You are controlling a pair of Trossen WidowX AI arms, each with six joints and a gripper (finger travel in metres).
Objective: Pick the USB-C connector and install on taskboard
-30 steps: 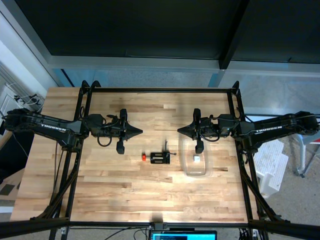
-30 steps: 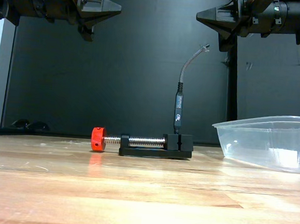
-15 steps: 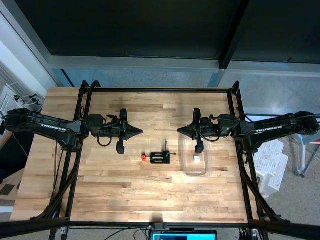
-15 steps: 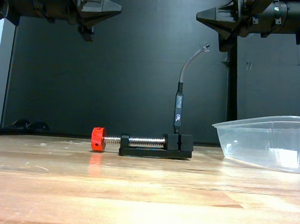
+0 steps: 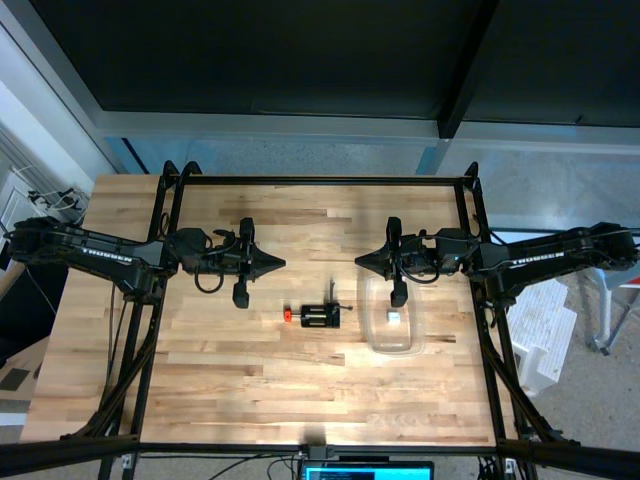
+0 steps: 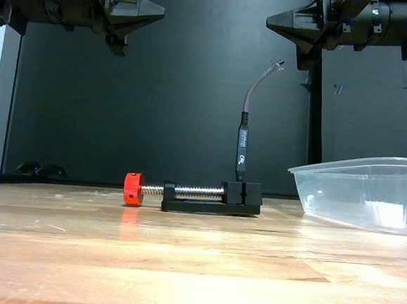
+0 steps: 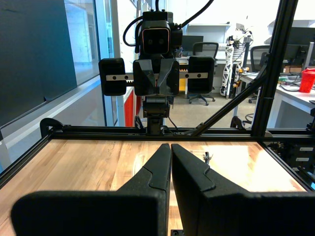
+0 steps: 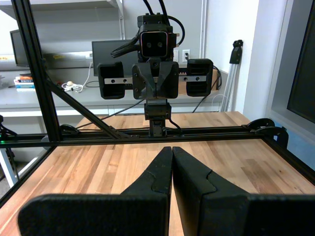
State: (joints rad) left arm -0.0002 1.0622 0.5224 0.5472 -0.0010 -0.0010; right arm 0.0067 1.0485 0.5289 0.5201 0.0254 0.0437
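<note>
Now | left gripper, right gripper aloft, closed | one taskboard, one USB-C connector

The left arm reaches in from the 9 o'clock side. Its left gripper is held high and level, pointing toward 3 o'clock, with its two fingers pressed together along their length. The right arm mirrors it from the 3 o'clock side, with the right gripper aimed toward 9 o'clock at the same height and its fingers likewise closed tip to tip. The two grippers face each other nose to nose, well apart.
</note>
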